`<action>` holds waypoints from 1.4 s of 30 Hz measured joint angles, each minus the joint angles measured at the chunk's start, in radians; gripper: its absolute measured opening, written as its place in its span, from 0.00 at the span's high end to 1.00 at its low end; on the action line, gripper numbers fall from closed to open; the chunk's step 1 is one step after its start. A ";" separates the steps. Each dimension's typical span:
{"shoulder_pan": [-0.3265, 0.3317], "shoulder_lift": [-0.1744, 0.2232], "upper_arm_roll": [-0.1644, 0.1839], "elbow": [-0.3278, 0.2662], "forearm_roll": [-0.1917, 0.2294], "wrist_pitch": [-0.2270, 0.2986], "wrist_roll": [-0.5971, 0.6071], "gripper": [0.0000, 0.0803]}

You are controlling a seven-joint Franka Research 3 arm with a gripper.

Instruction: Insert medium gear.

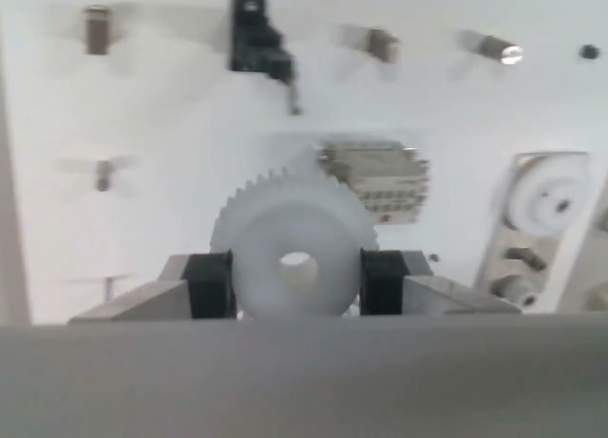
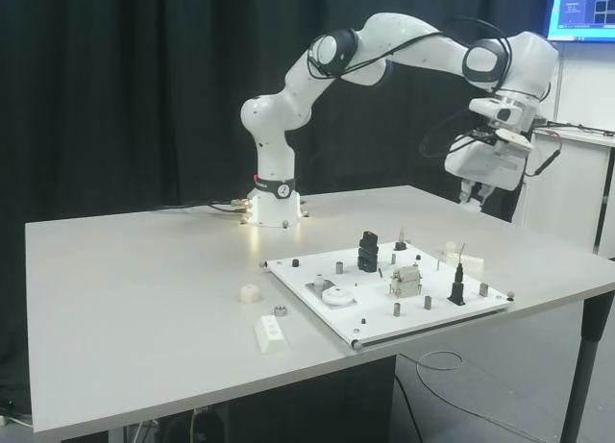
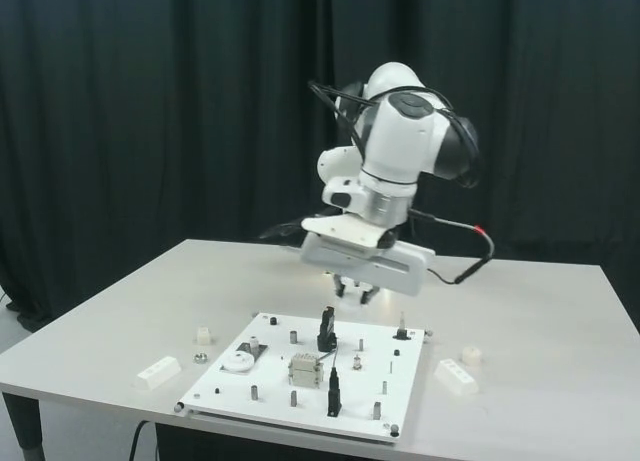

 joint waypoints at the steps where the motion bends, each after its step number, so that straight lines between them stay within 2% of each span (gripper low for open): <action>1: -0.007 -0.001 0.000 0.000 -0.002 -0.001 -0.006 0.65; 13: -0.098 -0.008 0.002 -0.001 -0.019 -0.016 -0.147 0.65; 24: -0.176 -0.014 0.018 -0.020 -0.019 -0.061 -0.232 0.65; 33: -0.226 -0.061 0.050 -0.120 -0.030 -0.076 -0.254 0.65; 42: -0.273 -0.156 0.109 -0.270 -0.068 -0.051 -0.257 0.65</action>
